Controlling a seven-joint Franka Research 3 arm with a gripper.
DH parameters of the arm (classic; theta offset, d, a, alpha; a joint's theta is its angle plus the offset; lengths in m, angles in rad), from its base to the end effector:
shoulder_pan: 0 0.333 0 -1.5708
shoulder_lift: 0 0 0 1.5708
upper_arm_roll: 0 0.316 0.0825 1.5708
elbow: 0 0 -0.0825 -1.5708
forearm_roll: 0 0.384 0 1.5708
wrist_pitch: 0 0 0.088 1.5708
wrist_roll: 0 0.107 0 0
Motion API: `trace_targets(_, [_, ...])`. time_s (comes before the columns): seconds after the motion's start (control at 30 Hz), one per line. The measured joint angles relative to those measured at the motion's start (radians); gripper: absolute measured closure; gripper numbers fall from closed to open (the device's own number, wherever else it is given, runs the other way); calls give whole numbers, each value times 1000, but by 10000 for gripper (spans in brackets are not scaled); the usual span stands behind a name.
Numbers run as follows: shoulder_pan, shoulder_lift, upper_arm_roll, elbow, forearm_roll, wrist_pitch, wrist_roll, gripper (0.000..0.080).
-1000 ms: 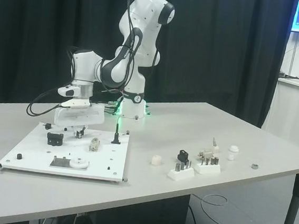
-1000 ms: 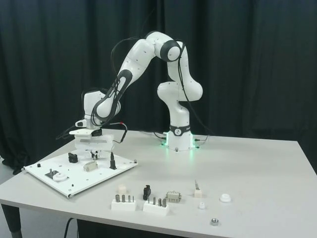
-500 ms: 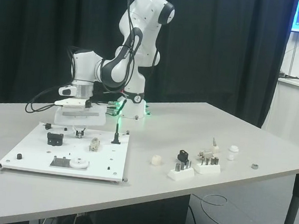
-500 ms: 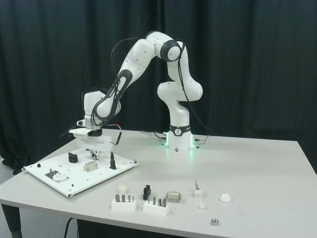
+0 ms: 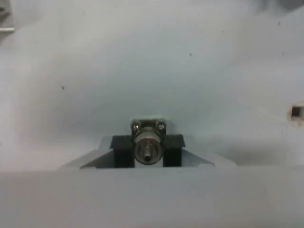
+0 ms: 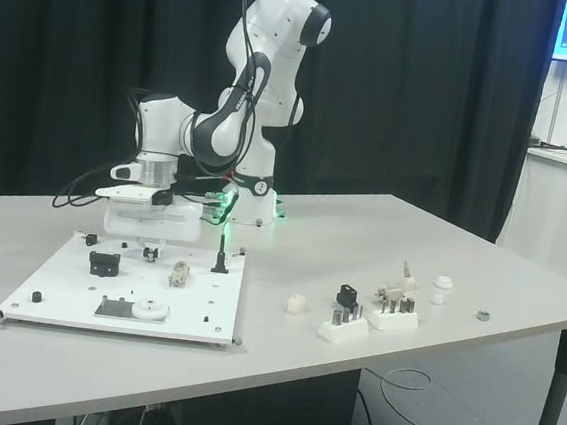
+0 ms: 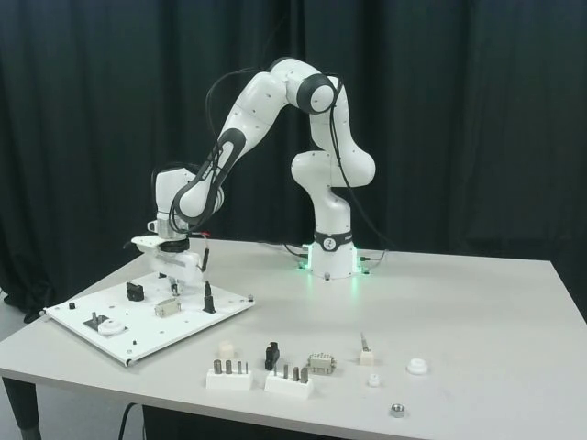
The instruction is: Insert BNC.
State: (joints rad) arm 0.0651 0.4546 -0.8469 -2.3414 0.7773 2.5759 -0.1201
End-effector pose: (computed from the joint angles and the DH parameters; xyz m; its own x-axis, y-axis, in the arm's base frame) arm 0.3373 -0.3782 0.2034 0.2863 -0.9579 0.0225 -0.9551 -0.2872 -0.0734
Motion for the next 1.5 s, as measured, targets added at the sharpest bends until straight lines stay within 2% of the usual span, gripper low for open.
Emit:
trace_targets(0.63, [3,-3,0,-1,0,0,349,679])
trace_targets(0.93, [3,-2,2,-2,0,5,410,679])
trace_targets(1.5, [4,-4,2,-3,-1,8,411,679])
